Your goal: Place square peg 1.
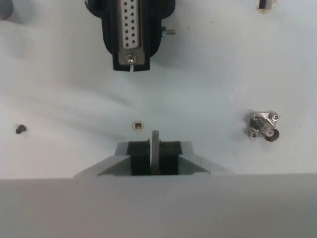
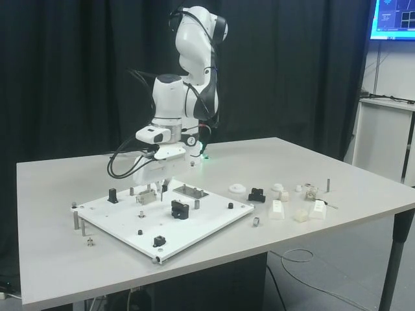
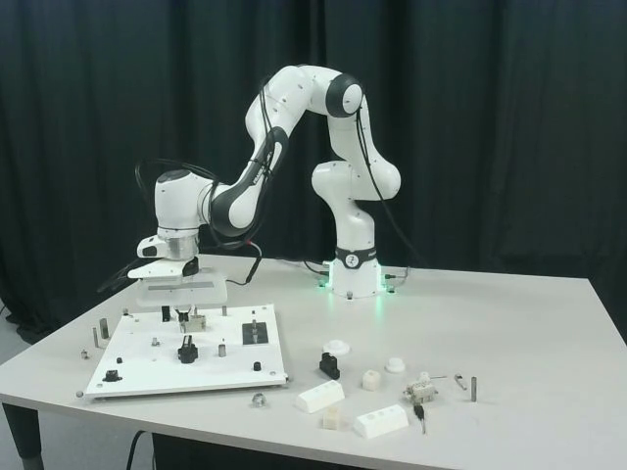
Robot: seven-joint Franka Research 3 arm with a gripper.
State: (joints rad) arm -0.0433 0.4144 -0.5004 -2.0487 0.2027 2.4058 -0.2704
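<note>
End effector (image 1: 155,161) low over white board (image 2: 194,223), left of centre in first room view. 2 black pads (image 1: 171,154) closed tight on thin grey square peg 1 (image 1: 155,148), held upright between them. Small square hole (image 1: 137,126) just beside peg tip in wrist view. Black multi-pin connector (image 1: 131,34) beyond it; metal coaxial connector (image 1: 265,126) well apart. Loose parts on grey bench (image 2: 363,194), right of board.

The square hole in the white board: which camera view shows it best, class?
The wrist view shows it best: the square hole lies in plain sight just ahead of the peg that the gripper holds. In both room views the hole is too small to make out on the board.
</note>
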